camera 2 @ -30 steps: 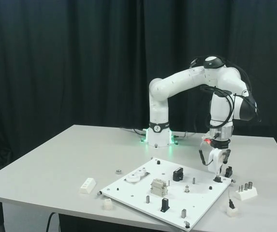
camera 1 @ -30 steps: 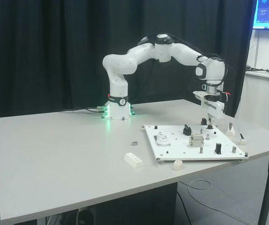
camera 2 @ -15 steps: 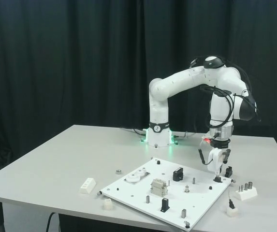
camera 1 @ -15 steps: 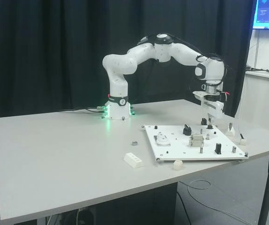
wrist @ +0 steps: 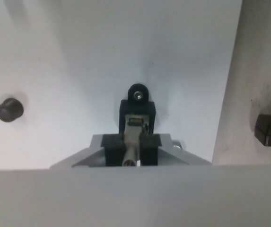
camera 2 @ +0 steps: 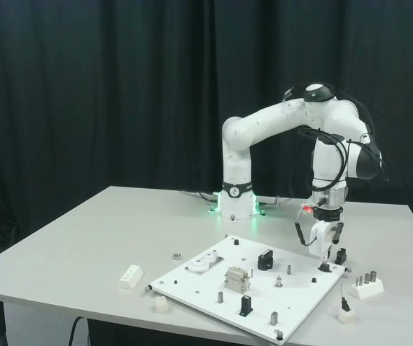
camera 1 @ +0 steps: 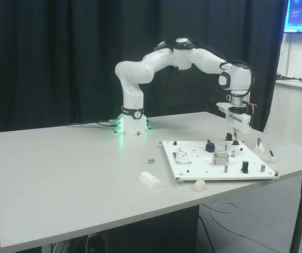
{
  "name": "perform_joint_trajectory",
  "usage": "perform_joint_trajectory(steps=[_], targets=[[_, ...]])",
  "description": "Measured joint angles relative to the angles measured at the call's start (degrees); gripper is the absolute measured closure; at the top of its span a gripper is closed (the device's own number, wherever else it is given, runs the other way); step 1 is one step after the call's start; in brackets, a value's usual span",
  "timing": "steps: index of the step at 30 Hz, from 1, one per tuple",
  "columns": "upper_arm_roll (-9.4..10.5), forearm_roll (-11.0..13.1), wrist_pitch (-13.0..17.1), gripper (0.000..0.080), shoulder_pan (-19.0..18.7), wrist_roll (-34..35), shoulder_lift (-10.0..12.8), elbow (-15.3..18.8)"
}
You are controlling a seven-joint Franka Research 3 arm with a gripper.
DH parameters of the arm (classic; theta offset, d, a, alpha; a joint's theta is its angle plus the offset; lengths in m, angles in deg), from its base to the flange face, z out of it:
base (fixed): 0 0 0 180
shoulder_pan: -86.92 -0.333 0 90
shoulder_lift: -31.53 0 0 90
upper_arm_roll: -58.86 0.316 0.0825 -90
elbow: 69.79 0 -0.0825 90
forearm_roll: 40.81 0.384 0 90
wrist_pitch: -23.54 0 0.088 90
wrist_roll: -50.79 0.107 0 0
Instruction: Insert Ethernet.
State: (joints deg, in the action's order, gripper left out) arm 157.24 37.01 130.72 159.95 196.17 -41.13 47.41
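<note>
Our gripper holds the Ethernet plug tightly; we should keep it straight above the black socket.

Two distant room views share the table; wrist view looks down close.
</note>
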Motion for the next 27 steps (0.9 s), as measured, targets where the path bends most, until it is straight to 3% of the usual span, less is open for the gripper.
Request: perform_joint_trajectory(steps=[27], targets=[[0.01, 0.9, 0.1, 0.0737, -0.4, 0.0, 0.0, 0.7]])
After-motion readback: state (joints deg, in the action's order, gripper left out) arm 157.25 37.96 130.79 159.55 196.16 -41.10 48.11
